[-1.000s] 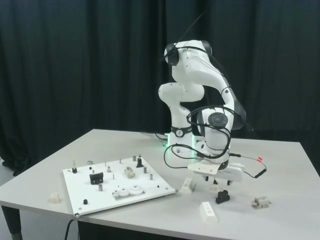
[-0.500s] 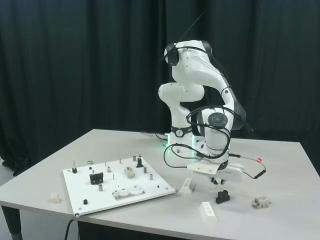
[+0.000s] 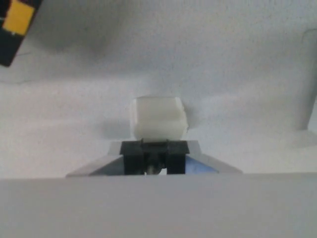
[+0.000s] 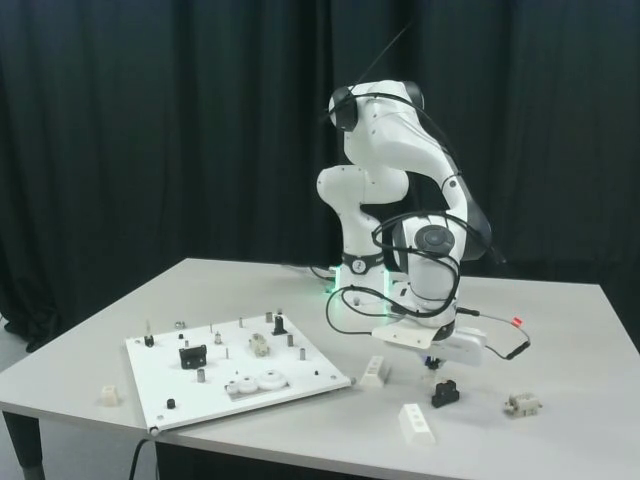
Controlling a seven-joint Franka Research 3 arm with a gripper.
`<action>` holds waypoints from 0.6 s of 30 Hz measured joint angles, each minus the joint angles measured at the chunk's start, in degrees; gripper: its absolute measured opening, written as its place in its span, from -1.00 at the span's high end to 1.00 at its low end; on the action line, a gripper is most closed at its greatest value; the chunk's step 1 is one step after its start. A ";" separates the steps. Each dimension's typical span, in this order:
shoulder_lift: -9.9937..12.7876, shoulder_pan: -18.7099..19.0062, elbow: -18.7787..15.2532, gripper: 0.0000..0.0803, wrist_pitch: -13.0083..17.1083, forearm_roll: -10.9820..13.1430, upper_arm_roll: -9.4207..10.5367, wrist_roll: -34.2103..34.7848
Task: Pick USB.
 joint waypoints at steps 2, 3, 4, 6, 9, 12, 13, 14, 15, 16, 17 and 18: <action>-0.02 0.00 0.09 0.77 -0.06 -0.02 -0.07 0.00; -0.05 0.00 0.16 0.77 -0.12 -0.02 -0.12 0.00; -0.09 0.00 0.22 0.77 -0.21 -0.02 -0.17 0.00; -0.26 0.00 0.42 0.77 -0.69 -0.03 -0.30 0.00; -0.57 0.00 0.99 0.77 -2.10 -0.03 -0.48 0.00; -0.97 -0.03 1.68 0.77 -3.78 -0.03 -0.59 0.00; -1.12 -0.05 1.90 0.77 -4.31 -0.03 -0.61 0.00; -1.28 -0.06 2.09 0.77 -4.78 -0.03 -0.64 0.00; -1.48 -0.06 2.32 0.77 -5.37 -0.03 -0.68 0.00; -1.68 -0.06 2.52 0.77 -5.91 -0.03 -0.72 0.00; -1.87 -0.06 2.68 0.77 -6.35 -0.03 -0.75 0.00; -2.07 -0.06 2.82 0.77 -6.77 -0.03 -0.79 0.00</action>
